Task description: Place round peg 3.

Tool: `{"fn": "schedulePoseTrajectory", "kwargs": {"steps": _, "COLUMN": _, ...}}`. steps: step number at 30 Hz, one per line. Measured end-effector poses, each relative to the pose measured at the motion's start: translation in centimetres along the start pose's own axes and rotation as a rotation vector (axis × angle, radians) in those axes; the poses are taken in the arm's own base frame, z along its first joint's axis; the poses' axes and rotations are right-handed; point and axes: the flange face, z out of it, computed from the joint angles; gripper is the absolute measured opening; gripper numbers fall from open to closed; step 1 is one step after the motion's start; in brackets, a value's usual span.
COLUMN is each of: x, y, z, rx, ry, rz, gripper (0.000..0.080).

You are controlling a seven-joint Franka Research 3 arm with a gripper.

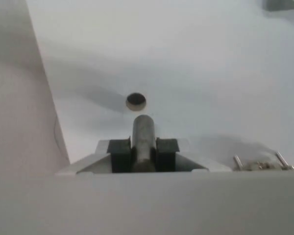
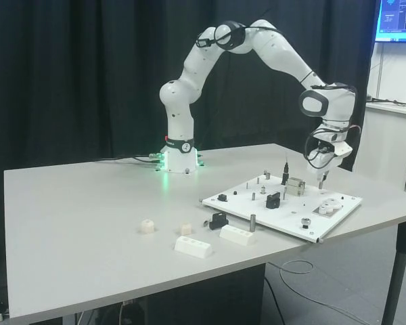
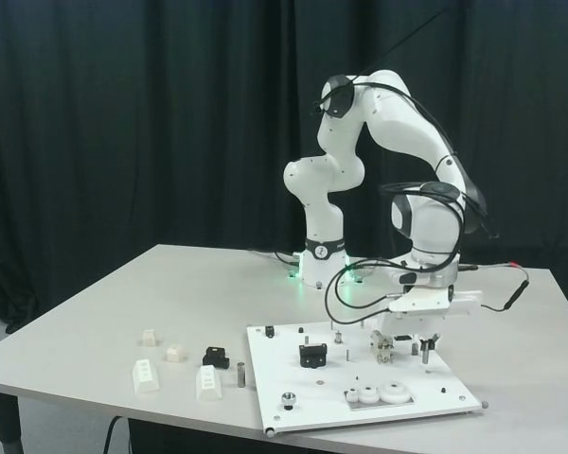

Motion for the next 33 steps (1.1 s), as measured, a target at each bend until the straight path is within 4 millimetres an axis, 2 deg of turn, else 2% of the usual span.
{"fn": "schedulePoseTrajectory", "kwargs": {"steps": 10, "x": 0.39, "y": 0.41, "z": -1.05, "rx": 0.005, "ry": 0.003, "rz": -0.005, "gripper": 0.0105}}
{"fn": "schedulePoseTrajectory", "kwargs": {"steps": 33, "x": -0.16, "y": 0.04, "z": -1.08, "rx": 0.008, "ry": 0.0, "rz": -0.022, "gripper": 0.0105}}
